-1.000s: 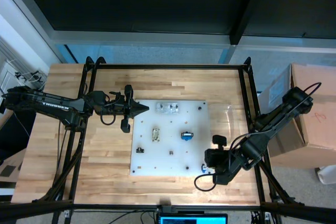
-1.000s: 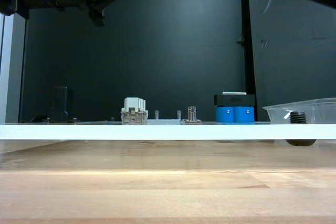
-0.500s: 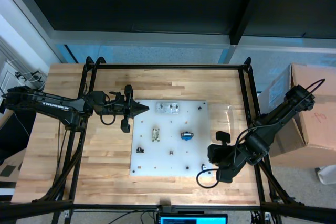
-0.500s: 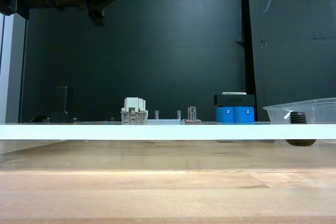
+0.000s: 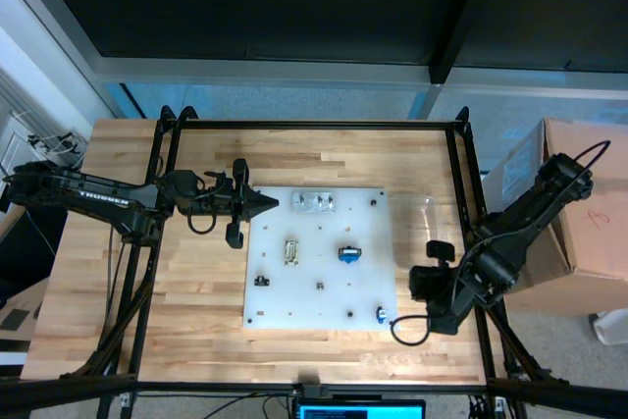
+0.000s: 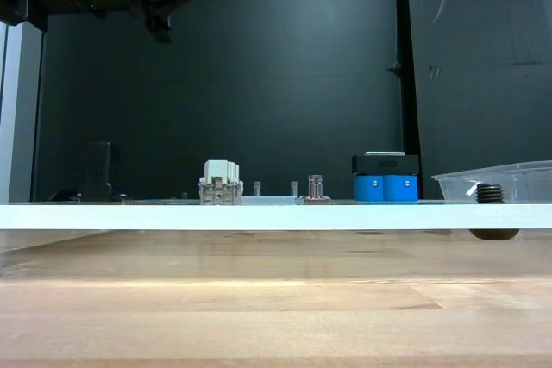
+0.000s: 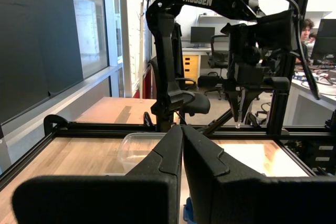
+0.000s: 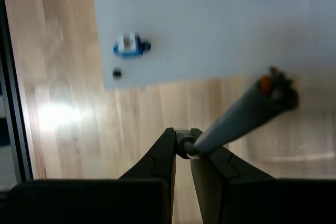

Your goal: Remove the RJ45 connector from the taskboard and place in the container

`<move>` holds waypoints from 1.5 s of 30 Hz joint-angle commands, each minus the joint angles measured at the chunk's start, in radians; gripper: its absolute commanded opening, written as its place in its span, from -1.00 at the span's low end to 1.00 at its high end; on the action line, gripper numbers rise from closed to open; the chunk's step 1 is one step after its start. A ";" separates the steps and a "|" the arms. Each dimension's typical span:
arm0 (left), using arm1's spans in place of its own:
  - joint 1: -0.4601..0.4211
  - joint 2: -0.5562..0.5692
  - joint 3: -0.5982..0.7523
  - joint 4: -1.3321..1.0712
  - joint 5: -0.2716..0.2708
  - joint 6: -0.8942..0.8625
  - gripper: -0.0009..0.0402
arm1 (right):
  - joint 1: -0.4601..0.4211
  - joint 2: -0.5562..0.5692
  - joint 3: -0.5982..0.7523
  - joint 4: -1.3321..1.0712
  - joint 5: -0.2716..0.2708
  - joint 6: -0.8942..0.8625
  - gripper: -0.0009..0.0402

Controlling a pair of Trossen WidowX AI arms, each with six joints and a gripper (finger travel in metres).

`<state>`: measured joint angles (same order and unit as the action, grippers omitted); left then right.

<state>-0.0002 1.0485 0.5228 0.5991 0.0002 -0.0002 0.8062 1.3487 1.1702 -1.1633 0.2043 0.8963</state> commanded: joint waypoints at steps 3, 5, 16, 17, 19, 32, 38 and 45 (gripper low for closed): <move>0.000 0.000 0.000 0.000 0.000 0.000 -0.96 | 0.041 -0.055 -0.088 -0.001 -0.035 0.065 -0.96; 0.000 0.001 0.000 0.000 0.000 0.000 -0.96 | 0.050 -0.078 -0.123 0.000 -0.061 0.082 -0.96; 0.000 0.000 0.000 0.000 0.000 0.000 -0.96 | 0.133 -0.143 -0.269 0.033 -0.128 0.149 -0.96; 0.000 0.000 0.000 0.000 0.000 0.000 -0.96 | 0.134 -0.148 -0.276 0.041 -0.127 0.153 -0.96; 0.000 0.000 0.000 0.000 0.000 0.000 -0.96 | 0.135 -0.154 -0.285 0.050 -0.127 0.154 -0.96; 0.000 0.000 0.000 0.000 0.000 0.000 -0.96 | 0.137 -0.156 -0.328 0.064 -0.128 0.181 -0.78; 0.000 0.000 0.000 0.000 0.000 0.000 -0.96 | 0.137 -0.156 -0.334 0.078 -0.127 0.190 -0.36; 0.000 0.000 0.000 0.000 0.000 0.000 -0.96 | 0.137 -0.156 -0.334 0.081 -0.126 0.201 0.16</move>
<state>-0.0002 1.0485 0.5228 0.5991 -0.0002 -0.0002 0.9432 1.1919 0.8356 -1.0840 0.0772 1.0954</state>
